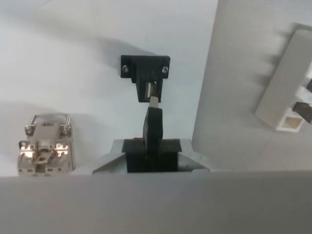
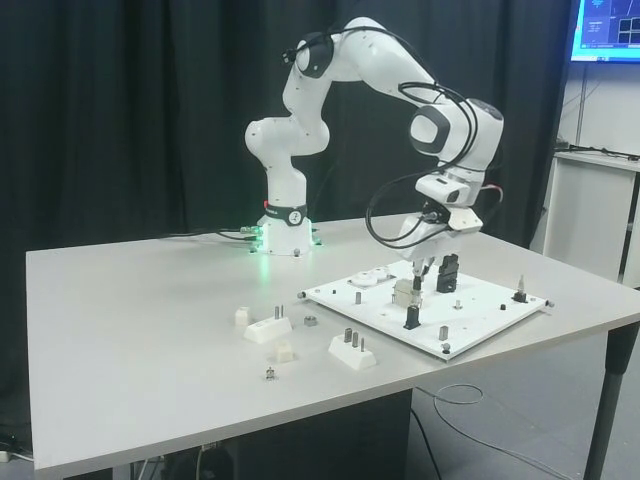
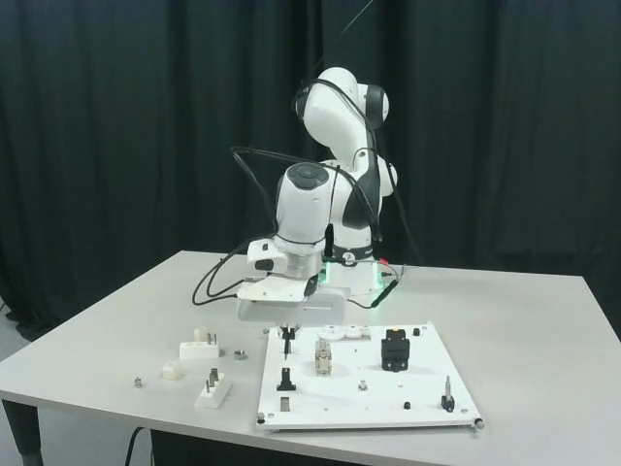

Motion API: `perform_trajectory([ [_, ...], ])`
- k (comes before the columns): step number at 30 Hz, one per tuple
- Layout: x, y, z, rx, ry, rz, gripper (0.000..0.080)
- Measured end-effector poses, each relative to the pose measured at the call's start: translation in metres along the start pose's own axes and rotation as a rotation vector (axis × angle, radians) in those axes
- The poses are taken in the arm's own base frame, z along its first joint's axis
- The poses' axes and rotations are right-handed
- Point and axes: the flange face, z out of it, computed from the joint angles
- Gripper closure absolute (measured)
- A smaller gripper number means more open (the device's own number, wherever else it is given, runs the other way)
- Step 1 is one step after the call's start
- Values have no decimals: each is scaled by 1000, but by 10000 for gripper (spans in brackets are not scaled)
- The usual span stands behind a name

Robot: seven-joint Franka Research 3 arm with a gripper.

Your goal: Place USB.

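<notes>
In the wrist view my gripper (image 1: 152,141) is shut on a black USB plug (image 1: 153,127), whose metal tip hangs just above the slot of a black USB socket block (image 1: 146,73) screwed to the white board (image 1: 87,58). In the first room view the gripper (image 2: 424,268) hovers over the socket (image 2: 411,318) near the board's front edge. The second room view shows the plug (image 3: 287,342) a short way above the socket (image 3: 285,379), apart from it.
A metal connector block (image 1: 46,148) stands on the board beside the socket. A black block (image 3: 394,349) and a small post (image 3: 447,396) sit further along the board. White holders (image 2: 268,327) and small parts lie on the grey table (image 2: 120,330) beside the board.
</notes>
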Motion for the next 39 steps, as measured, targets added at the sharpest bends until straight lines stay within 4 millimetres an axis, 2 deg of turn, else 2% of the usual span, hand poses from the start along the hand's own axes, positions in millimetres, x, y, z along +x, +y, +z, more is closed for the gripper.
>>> perform_trajectory([
  [39,9,18,-4,-12,12,-3,751],
])
